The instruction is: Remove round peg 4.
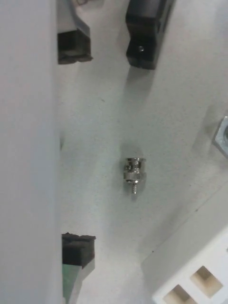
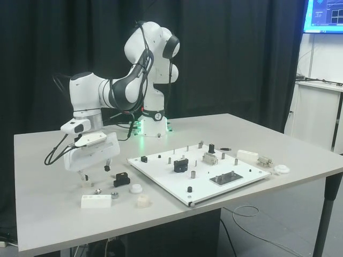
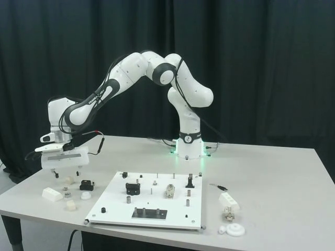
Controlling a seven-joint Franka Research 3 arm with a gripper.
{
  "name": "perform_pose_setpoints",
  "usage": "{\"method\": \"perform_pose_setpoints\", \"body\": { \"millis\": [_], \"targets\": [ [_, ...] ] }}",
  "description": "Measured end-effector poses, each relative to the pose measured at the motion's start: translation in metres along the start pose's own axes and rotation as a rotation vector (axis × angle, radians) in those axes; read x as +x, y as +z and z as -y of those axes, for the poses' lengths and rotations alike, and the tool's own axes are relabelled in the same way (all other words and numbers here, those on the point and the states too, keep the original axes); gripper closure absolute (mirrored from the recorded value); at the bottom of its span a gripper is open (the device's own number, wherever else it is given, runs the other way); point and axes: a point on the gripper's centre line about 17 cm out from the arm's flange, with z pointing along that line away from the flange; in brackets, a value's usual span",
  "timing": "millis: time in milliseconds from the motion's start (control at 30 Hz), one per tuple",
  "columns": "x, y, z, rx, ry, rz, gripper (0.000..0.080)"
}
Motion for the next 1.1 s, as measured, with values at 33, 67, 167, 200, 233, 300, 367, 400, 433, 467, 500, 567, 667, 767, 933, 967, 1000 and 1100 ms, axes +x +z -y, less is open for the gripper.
{"method": "perform_pose_setpoints", "body": {
  "millis": [33, 67, 167, 200, 233, 300, 367, 400, 433, 467, 500, 567, 667, 767, 933, 967, 1000, 1100],
  "targets": [
    [0.0, 0.0, 0.0, -0.001, 0.002, 0.0, 0.0003],
    [0.0, 0.0, -0.001, -0.001, 0.005, 0.0, 0.0003],
    [0.001, -0.001, -0.002, -0.004, 0.013, -0.001, 0.0003],
    [0.001, -0.002, -0.002, -0.006, 0.017, -0.001, 0.0003],
    [0.001, -0.002, -0.003, -0.007, 0.02, -0.002, 0.0003],
    [0.002, -0.004, -0.004, -0.01, 0.026, -0.002, 0.0003],
    [0.003, -0.006, -0.006, -0.013, 0.031, -0.004, 0.0003],
    [0.003, -0.007, -0.006, -0.015, 0.034, -0.005, 0.0003],
    [0.004, -0.008, -0.007, -0.017, 0.038, -0.006, 0.0003],
    [0.005, -0.009, -0.007, -0.018, 0.041, -0.007, 0.0003],
    [0.007, -0.01, -0.008, -0.019, 0.045, -0.009, 0.0003],
    [0.009, -0.012, -0.008, -0.02, 0.053, -0.012, 0.0003],
    [0.013, -0.016, -0.008, -0.02, 0.07, -0.017, 0.0003],
    [0.017, -0.021, -0.007, -0.022, 0.076, -0.023, 0.0003],
    [0.023, -0.028, -0.007, -0.024, 0.07, -0.03, 0.0003],
    [0.023, -0.029, -0.006, -0.025, 0.07, -0.032, 0.0003],
    [0.024, -0.03, -0.006, -0.025, 0.07, -0.033, 0.0003],
    [0.025, -0.032, -0.006, -0.023, 0.073, -0.035, 0.0003]
  ]
}}
